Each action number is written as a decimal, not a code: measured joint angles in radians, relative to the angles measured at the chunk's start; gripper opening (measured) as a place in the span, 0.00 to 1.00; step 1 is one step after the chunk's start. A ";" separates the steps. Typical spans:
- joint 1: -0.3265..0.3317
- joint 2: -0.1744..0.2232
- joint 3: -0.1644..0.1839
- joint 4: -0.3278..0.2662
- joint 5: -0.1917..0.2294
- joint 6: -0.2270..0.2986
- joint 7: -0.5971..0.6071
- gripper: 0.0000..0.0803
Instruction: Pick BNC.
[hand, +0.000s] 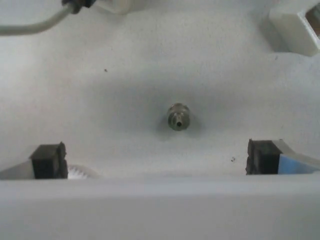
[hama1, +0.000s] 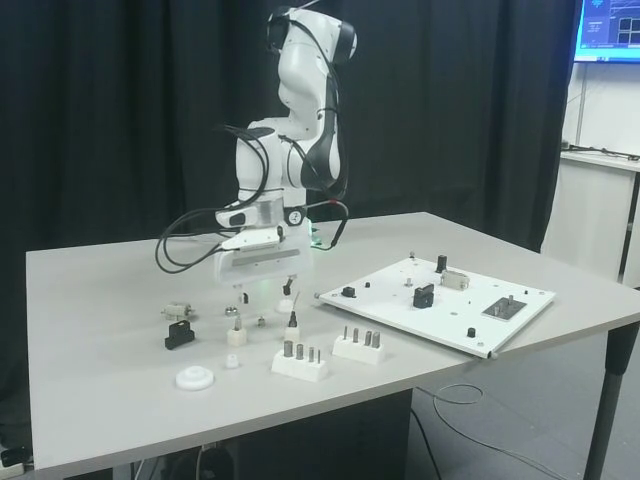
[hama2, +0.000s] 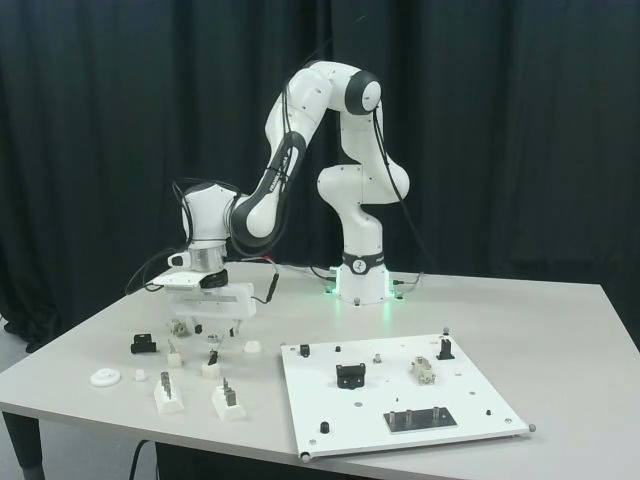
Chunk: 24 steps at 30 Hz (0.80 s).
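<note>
Wrist view: the BNC (hand: 178, 116) stands upright on the grey table (hand: 150, 60), seen end-on, so its long axis runs vertical, in line with the camera's look. It sits between the 2 black fingertips, which are spread wide and hold nothing; the gripper (hand: 155, 160) is centred slightly off the connector, which lies a little nearer 1 fingertip than the other and somewhat ahead of the line joining them. In the first room view the gripper (hama1: 265, 291) hangs above the table among the small parts beside the white board (hama1: 520, 320); the connector itself is too small to pick out there. Judgement: a small sideways correction, then a straight descent, should bring the fingertips to either side of the barrel.
</note>
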 joint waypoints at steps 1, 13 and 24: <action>0.000 0.004 0.000 0.000 0.000 0.003 0.000 1.00; 0.000 0.068 0.001 0.032 0.002 0.013 0.000 1.00; 0.000 0.118 0.007 0.059 0.017 0.018 0.001 1.00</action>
